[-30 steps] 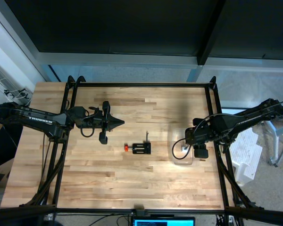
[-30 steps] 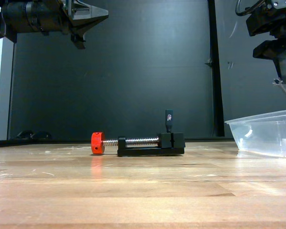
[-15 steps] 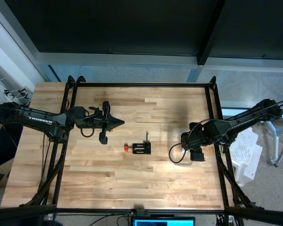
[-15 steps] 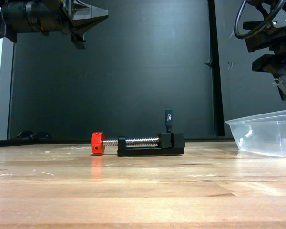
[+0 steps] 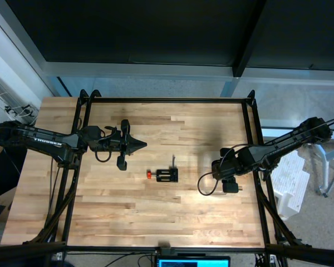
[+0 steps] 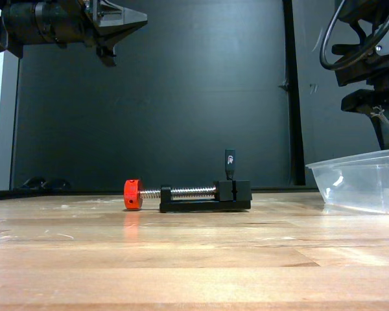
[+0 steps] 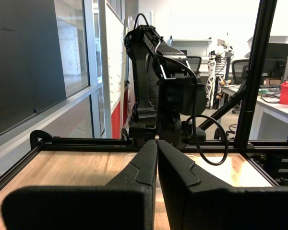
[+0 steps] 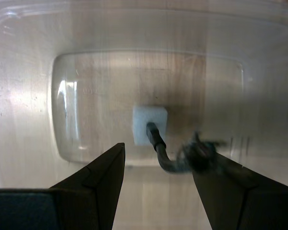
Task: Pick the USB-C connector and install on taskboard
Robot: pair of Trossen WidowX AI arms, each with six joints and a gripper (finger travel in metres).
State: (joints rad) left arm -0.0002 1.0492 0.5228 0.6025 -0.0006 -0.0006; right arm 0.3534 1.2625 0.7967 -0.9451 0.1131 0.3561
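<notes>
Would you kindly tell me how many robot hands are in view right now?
2. The left hand, shut, hangs high over the table left of the taskboard; the right hand, open, hangs over the clear plastic tray at the table's right side.

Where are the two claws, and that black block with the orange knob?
left gripper (image 7: 157, 142): left wrist view, between its shut fingertips, held high.
right gripper (image 8: 157, 152): right wrist view, between its open fingertips, over the clear tray (image 8: 24, 96).
taskboard (image 6: 233, 193): low view, black block.
</notes>
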